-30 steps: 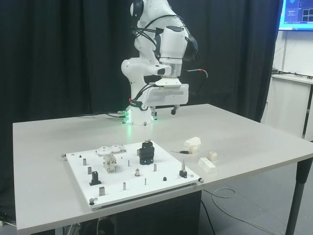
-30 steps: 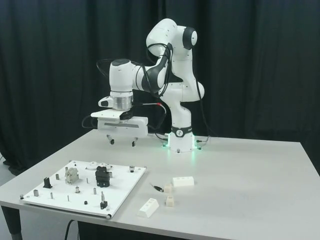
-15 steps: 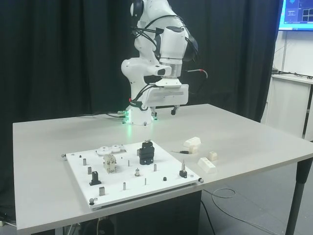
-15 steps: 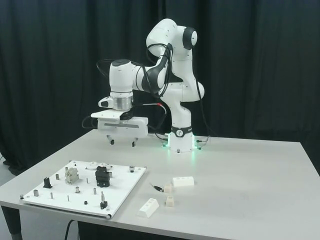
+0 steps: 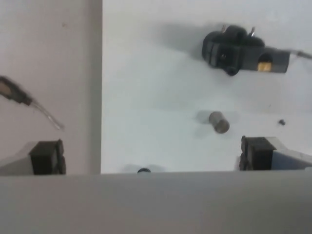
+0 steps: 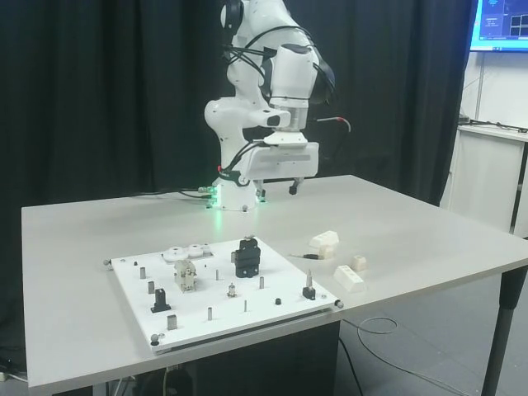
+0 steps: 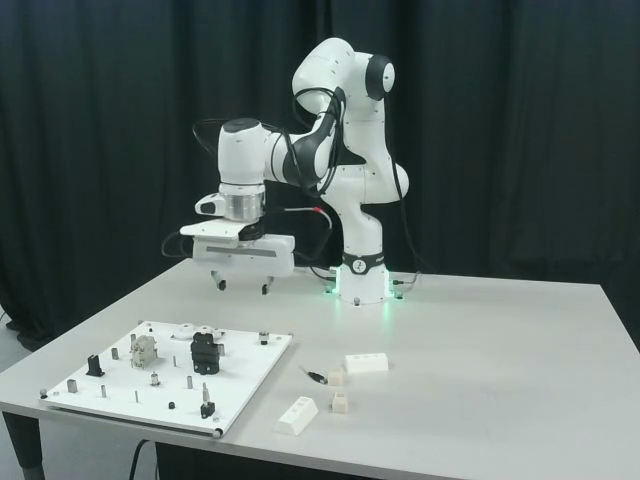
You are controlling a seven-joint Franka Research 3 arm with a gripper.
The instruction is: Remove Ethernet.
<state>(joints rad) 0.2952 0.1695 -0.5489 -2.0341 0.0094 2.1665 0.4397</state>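
Observation:
A black Ethernet connector block [image 6: 247, 256] [image 7: 205, 353] stands on the white board [image 6: 264, 309] [image 7: 250, 375], near the board's back edge. In the wrist view the black block [image 5: 239, 51] lies on the white board [image 5: 156, 87], well away from my fingertips. My gripper [image 6: 276, 192] [image 7: 243, 287] [image 5: 151, 155] hangs open and holds nothing. It is high over the table, behind the board. Its black fingertips [image 5: 46, 157] stand far apart. One is over the grey table and the other over the board.
Several small pegs and fixtures stand on the board, including a grey peg [image 5: 219, 122]. To the side of the board lie three white blocks [image 6: 324, 240] [image 7: 366, 363] and a short black cable plug [image 6: 307, 256] [image 5: 19, 97]. The arm's base [image 7: 362, 280] shows a green light.
The gripper has shifted very slightly sideways, toward the board's side of the table. It stays open, and nothing on the table has moved.

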